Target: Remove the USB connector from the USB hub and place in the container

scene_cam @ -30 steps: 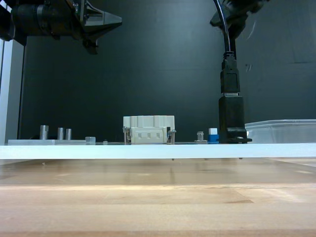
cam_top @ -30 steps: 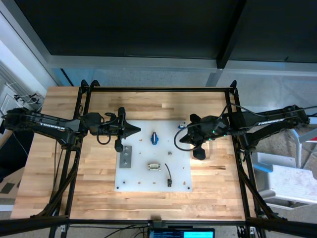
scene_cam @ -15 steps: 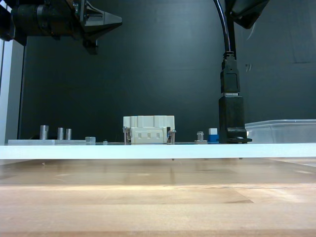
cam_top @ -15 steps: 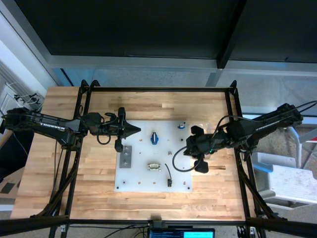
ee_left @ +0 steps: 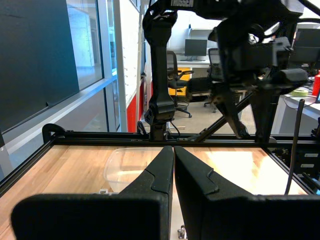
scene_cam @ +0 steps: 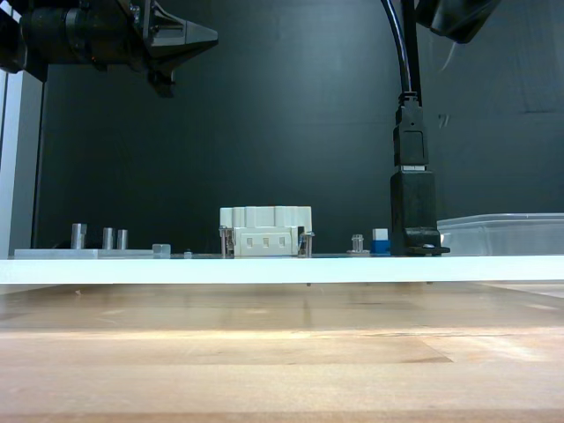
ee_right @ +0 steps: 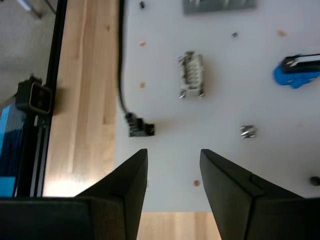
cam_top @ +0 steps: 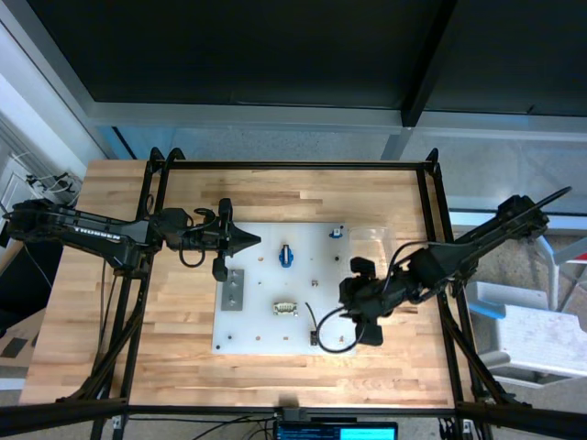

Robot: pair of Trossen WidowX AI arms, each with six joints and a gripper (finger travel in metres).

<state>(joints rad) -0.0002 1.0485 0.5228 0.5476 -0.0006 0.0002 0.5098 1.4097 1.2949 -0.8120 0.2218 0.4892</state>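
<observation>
The USB connector [cam_top: 311,318] is a thin black cable whose plug [scene_cam: 411,145] stands upright in the small black USB hub [cam_top: 314,338] near the white board's front edge. My right gripper [cam_top: 341,310] hovers open just right of the hub, above the board. In the right wrist view the hub [ee_right: 141,130] and cable [ee_right: 121,75] lie just beyond the spread fingers [ee_right: 172,152], untouched. The clear container [cam_top: 371,240] sits at the board's far right corner. My left gripper [cam_top: 258,240] hangs shut over the board's far left, holding nothing.
On the white board [cam_top: 261,341] are a beige-grey connector [cam_top: 285,310], a blue part [cam_top: 285,255] and a grey block with pegs [cam_top: 236,291]. A black frame rail [cam_top: 293,166] runs around the wooden table. The container's wall [scene_cam: 502,233] shows behind the hub [scene_cam: 414,213].
My right arm has swung from beside the container toward the near edge and left, and now hovers by the USB hub. The left arm has not moved.
</observation>
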